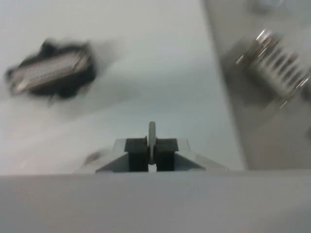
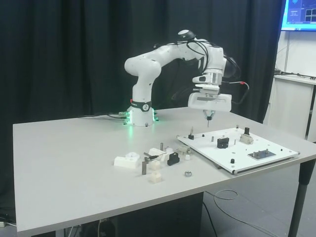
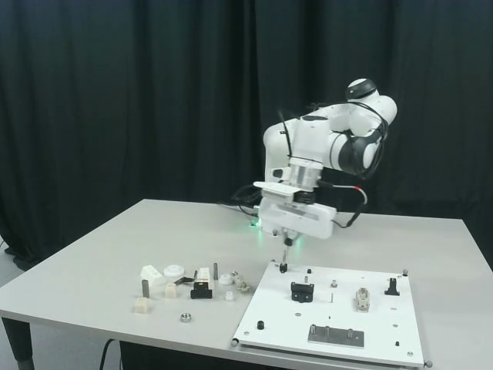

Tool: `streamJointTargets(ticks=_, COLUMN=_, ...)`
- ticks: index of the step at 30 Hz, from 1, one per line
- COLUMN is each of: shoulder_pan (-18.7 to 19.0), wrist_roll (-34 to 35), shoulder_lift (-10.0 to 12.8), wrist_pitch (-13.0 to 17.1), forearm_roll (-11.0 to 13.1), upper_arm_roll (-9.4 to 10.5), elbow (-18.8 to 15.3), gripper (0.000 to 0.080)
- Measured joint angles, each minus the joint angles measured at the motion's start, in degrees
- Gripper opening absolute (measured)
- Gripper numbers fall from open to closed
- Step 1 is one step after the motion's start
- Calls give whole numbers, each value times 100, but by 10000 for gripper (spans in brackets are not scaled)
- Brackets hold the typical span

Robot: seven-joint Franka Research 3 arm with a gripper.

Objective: Place round peg 1.

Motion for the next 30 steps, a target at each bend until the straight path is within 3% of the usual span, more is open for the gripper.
streamJointTargets(ticks=16, shoulder_pan=-1475, wrist_roll=-1569, shoulder_lift=1, wrist_pitch=200, forearm_roll=-1, upper_arm_roll=47, elbow=529, gripper=30)
streamJointTargets(ticks=21, shoulder_pan=-1922, wrist_roll=-2079, shoulder_lift=2, wrist_pitch=191, forearm_roll=-1, upper_arm_roll=126, elbow=761, gripper=30)
streamJointTargets(ticks=30, shoulder_pan=-2636, wrist_roll=-2389, shoulder_lift=3, wrist_pitch=140, forearm_roll=0, upper_arm_roll=351, elbow=1092, gripper=30)
